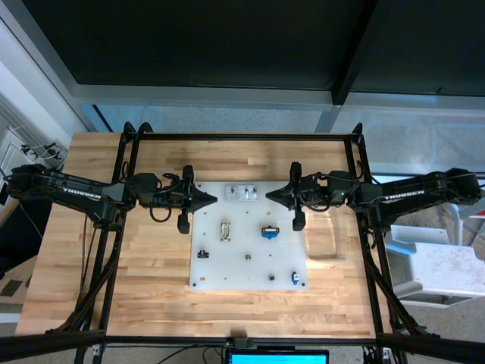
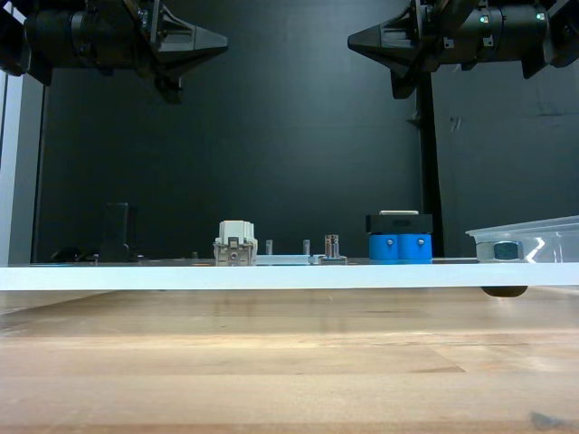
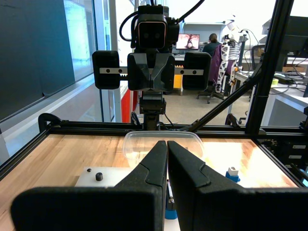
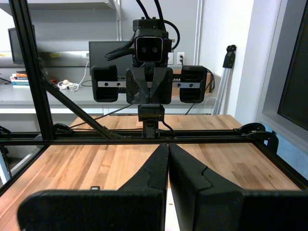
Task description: Unfasten the M12 fastener and place in the container
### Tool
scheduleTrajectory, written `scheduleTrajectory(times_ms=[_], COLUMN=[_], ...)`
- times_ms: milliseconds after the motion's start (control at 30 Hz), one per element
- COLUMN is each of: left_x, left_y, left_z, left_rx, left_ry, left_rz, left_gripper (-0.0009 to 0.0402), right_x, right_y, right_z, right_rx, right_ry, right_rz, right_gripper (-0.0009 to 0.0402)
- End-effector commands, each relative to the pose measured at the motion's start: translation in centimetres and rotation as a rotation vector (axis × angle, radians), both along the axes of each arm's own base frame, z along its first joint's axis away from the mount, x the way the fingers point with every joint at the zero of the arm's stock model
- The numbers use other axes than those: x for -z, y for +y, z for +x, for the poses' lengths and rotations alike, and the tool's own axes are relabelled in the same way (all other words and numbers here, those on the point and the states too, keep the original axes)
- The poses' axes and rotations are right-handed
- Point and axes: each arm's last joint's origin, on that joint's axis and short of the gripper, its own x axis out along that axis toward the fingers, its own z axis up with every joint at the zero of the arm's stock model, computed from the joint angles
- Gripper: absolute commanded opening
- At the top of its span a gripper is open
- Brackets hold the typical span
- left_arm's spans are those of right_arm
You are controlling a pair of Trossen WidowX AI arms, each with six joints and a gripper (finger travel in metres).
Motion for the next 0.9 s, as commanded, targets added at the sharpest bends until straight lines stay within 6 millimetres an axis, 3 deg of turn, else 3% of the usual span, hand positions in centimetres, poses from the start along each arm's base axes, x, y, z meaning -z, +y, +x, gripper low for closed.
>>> scheduleTrajectory(times_ms=[33,400,600,900], left_x=[0.0,0.0,0.0,0.0], left_y=[0.0,0.0,0.0,0.0], left_z=[0.0,0.0,0.0,0.0], left_rx=[0.0,0.0,0.0,0.0], left_ry=[0.0,0.0,0.0,0.0], left_rz=[0.0,0.0,0.0,0.0], left_gripper=[0.0,0.0,0.0,0.0], right_x=[0.5,0.5,-0.1,-2.6], right_y=[0.0,0.1,0.4,2.4], right_z=[-0.1,-0.1,0.4,0.1], right_rx=[-0.003,-0.011,-0.01,0.004], right_ry=[0.01,0.036,0.238,0.499], right_rz=[0.007,0.029,0.056,0.076], right_gripper=[0.0,0.0,0.0,0.0])
